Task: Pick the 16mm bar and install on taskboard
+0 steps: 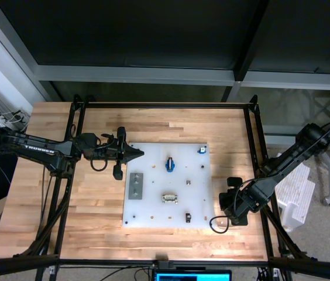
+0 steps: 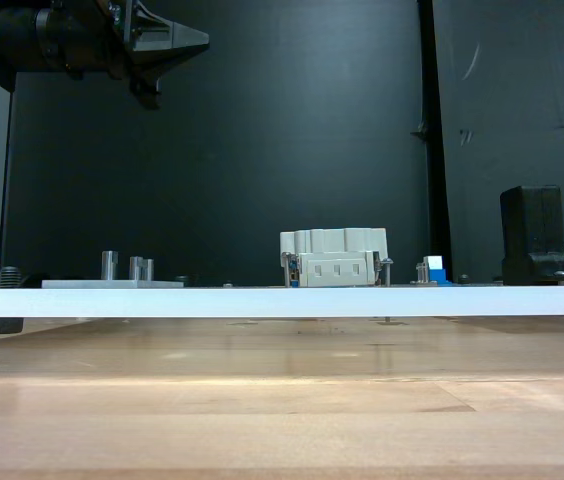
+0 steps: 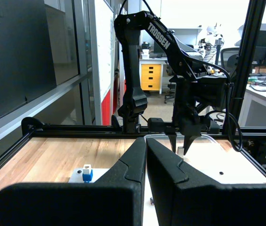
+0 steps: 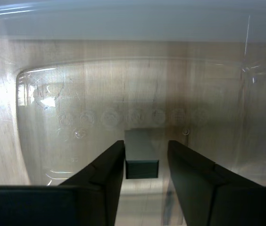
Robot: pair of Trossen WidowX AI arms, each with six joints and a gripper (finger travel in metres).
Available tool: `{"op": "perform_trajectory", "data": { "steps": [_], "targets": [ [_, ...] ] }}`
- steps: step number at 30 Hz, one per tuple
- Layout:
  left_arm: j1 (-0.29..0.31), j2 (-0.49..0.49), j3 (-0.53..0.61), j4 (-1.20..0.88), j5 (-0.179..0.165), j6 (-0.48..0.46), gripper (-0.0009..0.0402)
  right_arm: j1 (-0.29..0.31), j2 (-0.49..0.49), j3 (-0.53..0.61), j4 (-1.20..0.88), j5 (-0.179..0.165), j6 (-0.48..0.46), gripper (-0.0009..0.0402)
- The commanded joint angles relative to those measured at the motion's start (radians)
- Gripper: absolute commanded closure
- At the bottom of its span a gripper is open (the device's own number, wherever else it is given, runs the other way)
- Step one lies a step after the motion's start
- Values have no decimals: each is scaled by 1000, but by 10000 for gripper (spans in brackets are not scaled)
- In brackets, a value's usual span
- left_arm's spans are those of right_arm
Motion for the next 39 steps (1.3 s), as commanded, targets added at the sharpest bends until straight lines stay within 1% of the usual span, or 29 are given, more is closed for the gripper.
{"op": "perform_trajectory", "data": {
  "steps": [1, 8, 13, 20, 26, 31, 36, 39],
  "targets": [
    [0, 0, 0, 0, 0, 0, 393, 0, 0, 0, 0, 0, 0, 309],
    [0, 0, 0, 0, 0, 0, 393, 0, -4, 0, 0, 0, 0, 369],
    [0, 0, 0, 0, 0, 0, 393, 0, -10, 0, -1, 1, 0, 394],
    [0, 0, 0, 0, 0, 0, 393, 0, -41, 16, -52, 0, -17, 384],
    [0, 0, 0, 0, 0, 0, 393, 0, -80, 93, -176, 0, -40, 379],
    [0, 0, 0, 0, 0, 0, 393, 0, -115, 158, -255, 0, -41, 379],
    [0, 0, 0, 0, 0, 0, 393, 0, -124, 215, -350, 0, -42, 380],
    [0, 0, 0, 0, 0, 0, 393, 0, -124, 233, -362, 0, -42, 380]
  ]
}}
